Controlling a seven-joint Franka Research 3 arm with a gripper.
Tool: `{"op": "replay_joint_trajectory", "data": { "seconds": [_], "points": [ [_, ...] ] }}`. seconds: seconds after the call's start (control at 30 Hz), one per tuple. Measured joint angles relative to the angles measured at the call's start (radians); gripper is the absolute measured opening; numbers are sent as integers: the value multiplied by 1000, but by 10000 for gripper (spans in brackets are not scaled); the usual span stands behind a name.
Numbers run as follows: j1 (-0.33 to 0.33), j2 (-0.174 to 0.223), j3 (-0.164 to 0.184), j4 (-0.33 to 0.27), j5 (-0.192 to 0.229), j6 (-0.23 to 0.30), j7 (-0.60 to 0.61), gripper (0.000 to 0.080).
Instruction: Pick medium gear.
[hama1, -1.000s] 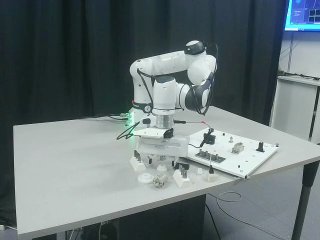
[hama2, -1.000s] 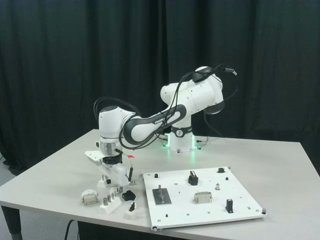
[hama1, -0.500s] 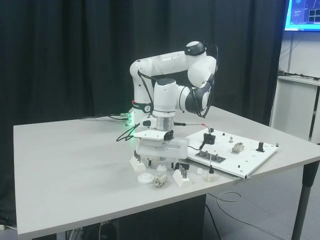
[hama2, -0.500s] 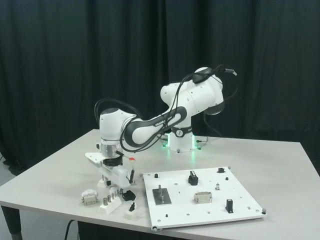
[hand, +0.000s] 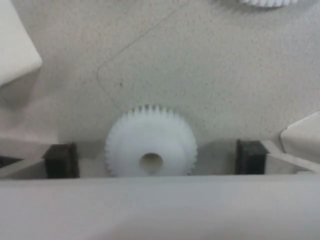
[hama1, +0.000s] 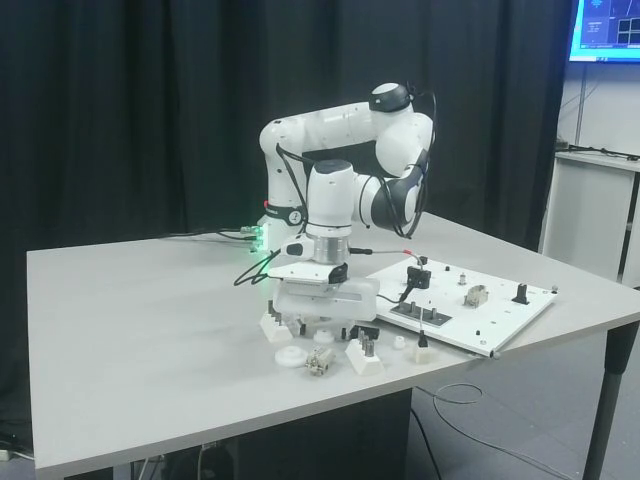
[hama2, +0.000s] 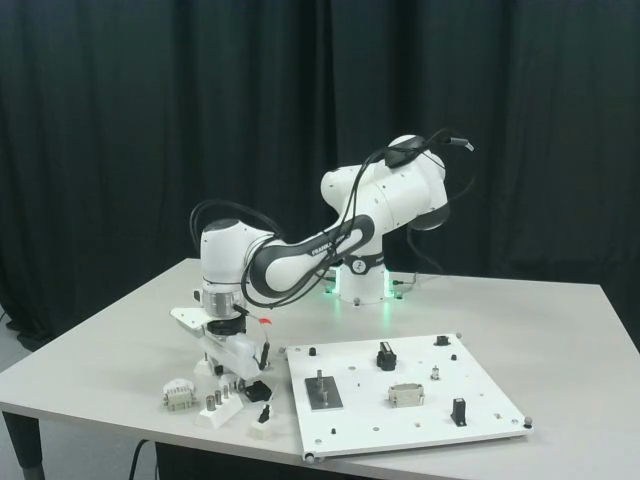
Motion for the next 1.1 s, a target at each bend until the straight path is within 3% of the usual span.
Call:
{"op": "replay_joint_trajectory", "data": {
  "seconds": [0.03, 0.07, 0.23, 0.27, 0.53, 0.57, 0.83, 1.1],
  "points": [
    [0, 0, 1, 0, 0, 2, 0, 800],
    [0, 0, 1, 0, 0, 4, 0, 663],
    [0, 0, 6, 0, 4, 14, 0, 663],
    [0, 0, 7, 0, 5, 15, 0, 499],
    [0, 0, 8, 0, 7, 19, 0, 499],
    [0, 0, 8, 0, 8, 19, 0, 395],
    [0, -1, 4, 1, 11, 29, 2, 396],
    [4, -5, -25, 2, 11, 29, 15, 396]
  ]
}}
